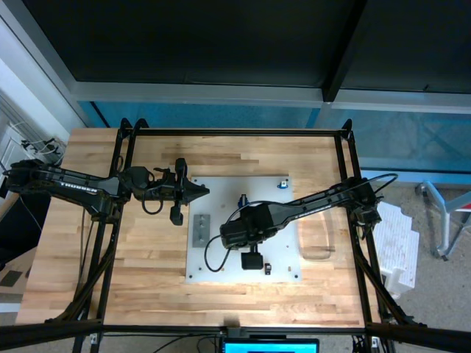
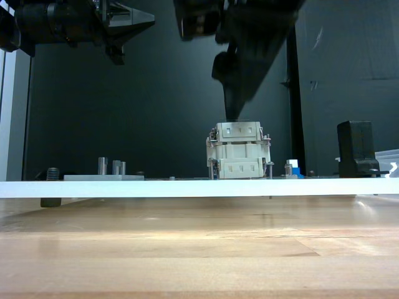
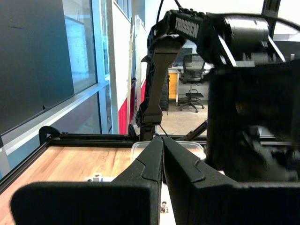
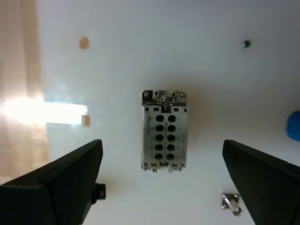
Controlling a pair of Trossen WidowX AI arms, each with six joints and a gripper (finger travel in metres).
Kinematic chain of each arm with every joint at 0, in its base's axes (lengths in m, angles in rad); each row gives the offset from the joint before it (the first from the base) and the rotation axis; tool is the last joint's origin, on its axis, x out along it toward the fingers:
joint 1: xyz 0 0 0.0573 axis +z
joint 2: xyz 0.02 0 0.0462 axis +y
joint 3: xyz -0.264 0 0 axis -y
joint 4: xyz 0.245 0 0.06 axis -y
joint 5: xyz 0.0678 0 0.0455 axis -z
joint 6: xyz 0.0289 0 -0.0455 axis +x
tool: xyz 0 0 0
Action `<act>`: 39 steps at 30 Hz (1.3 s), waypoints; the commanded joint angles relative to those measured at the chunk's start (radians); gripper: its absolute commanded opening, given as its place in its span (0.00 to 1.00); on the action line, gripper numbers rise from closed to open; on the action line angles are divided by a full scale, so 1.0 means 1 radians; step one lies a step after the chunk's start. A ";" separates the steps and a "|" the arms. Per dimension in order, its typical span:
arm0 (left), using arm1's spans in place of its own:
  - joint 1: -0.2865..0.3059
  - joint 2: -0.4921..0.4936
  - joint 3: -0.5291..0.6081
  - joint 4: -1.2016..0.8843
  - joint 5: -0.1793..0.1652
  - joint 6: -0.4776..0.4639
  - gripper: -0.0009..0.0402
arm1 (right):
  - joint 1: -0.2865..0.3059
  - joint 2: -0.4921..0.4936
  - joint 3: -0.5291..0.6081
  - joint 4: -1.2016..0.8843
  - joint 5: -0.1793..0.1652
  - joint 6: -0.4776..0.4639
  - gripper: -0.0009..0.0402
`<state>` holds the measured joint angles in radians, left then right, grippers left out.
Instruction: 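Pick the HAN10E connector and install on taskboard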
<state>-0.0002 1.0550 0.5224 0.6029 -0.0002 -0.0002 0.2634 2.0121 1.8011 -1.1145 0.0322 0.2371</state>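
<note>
The HAN10E connector (image 4: 163,136) is a cream-beige block standing upright on the white taskboard (image 4: 211,70), its pin holes facing up. In the low view the connector (image 2: 239,152) rises from the taskboard (image 2: 187,188) near its middle. My right gripper (image 4: 162,145) hangs straight above it, open, one finger on each side and clear of the block. In the high view the right gripper (image 1: 243,229) hides the connector. My left gripper (image 1: 195,190) hovers shut over the left edge of the taskboard (image 1: 221,268), holding nothing; the fingers (image 3: 154,164) press together.
A grey block (image 1: 200,228) with pins lies on the board's left part. A blue knob (image 1: 243,199) sits behind the right gripper. A black fitting (image 2: 357,149) stands at the board's right. A clear tray (image 1: 320,239) lies right of the board.
</note>
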 commanded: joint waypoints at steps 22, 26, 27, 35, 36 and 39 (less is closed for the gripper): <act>0.000 0.000 0.000 0.000 0.000 0.000 0.02 | -0.006 -0.159 -0.012 -0.021 0.003 -0.011 0.88; 0.000 0.000 0.000 0.000 0.000 0.000 0.02 | -0.013 -0.248 -0.113 0.133 0.002 -0.019 0.85; 0.000 0.000 0.000 0.000 0.000 0.000 0.02 | -0.015 -0.275 -0.146 0.174 0.003 -0.019 0.84; 0.000 0.000 0.000 0.000 0.000 0.000 0.02 | -0.055 -0.478 -0.420 0.452 0.006 -0.037 0.69; 0.000 0.000 0.000 0.000 0.000 0.000 0.02 | -0.060 -0.505 -0.451 0.483 0.006 -0.037 0.66; 0.000 0.000 0.000 0.000 0.000 0.000 0.02 | -0.072 -0.575 -0.538 0.568 0.014 -0.050 0.58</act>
<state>-0.0002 1.0550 0.5228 0.6029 -0.0002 0.0002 0.1951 1.4631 1.2972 -0.5793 0.0422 0.1928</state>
